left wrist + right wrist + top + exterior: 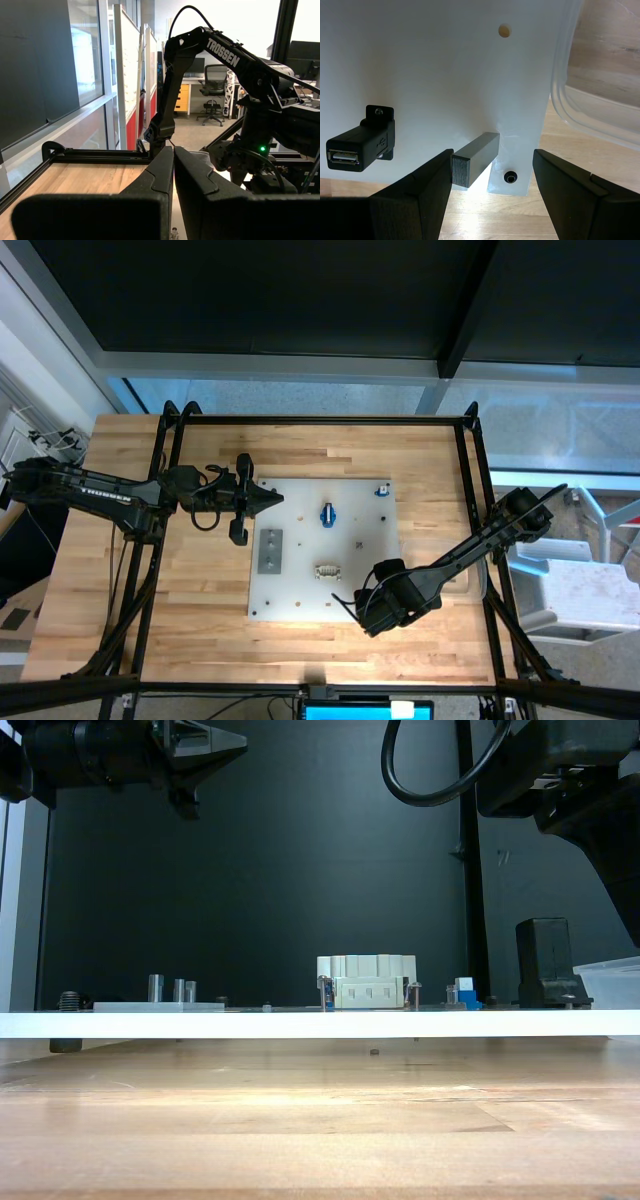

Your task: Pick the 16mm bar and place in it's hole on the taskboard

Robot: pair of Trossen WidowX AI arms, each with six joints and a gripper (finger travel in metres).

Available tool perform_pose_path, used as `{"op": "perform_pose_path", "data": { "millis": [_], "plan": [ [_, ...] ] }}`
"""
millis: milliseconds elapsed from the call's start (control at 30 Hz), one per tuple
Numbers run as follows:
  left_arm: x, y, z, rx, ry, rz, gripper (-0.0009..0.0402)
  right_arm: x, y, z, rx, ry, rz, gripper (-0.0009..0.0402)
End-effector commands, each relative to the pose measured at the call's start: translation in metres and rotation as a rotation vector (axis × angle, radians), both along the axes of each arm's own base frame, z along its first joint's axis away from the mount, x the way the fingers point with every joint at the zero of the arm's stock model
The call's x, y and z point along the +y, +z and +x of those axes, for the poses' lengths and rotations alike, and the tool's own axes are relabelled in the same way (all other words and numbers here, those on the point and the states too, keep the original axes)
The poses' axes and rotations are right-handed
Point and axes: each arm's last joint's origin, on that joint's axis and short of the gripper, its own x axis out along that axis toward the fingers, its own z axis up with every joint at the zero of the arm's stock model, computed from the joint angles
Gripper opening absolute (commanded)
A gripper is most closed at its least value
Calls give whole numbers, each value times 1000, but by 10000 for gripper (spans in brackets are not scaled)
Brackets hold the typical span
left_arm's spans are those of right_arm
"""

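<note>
The left arm reaches in over the bench [200, 580] from the left edge, and the left gripper [278, 498] hangs high above the left edge of the white board [300, 585], pointing toward the board's middle. In its own wrist view the left gripper [173, 165] has its jaws together, with nothing between them.

On the left part of the board sits a grey block [271, 550], and the low view shows 3 short metal pegs [156, 988] standing there. Further right come a blue part [327, 513] and, nearer the front, a white connector [366, 982]. A smaller blue piece [381, 490] sits toward the far right corner.

The right arm slants in from the right edge, and the right gripper [378, 608] is over the board's near right corner, pointing down. In the right wrist view the right gripper [493, 154] has its jaws wide apart and clamped on nothing. The 16mm bar [476, 157], grey with a square end, lies flat and free on the board at that corner, clear of any hole. It is between the 2 fingers, with its end just beside one finger [427, 190]; I cannot tell whether they touch. A black USB socket [362, 145] sits on the board nearby, a small screw hole [510, 177] is just beside the bar, and a clear plastic tub [580, 100] stands off the board's edge.
</note>
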Motion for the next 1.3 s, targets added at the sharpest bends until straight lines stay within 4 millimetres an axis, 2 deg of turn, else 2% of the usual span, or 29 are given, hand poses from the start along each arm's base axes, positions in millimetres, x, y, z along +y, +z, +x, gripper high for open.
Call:
{"op": "perform_pose_path", "data": {
  "millis": [33,167,500,800,1300],
  "plan": [
    [0,0,0,0,0,0,0,0,0,0,0,-2,3,220],
    [0,0,0,-1,0,0,0,1,0,0,11,-3,17,203],
    [0,0,0,-1,0,0,0,0,0,0,11,-1,13,75],
    [0,0,0,0,0,0,0,0,-1,-1,10,0,14,-2],
    [0,0,0,0,0,0,0,1,-1,1,-9,-39,25,0]
  ]
}}
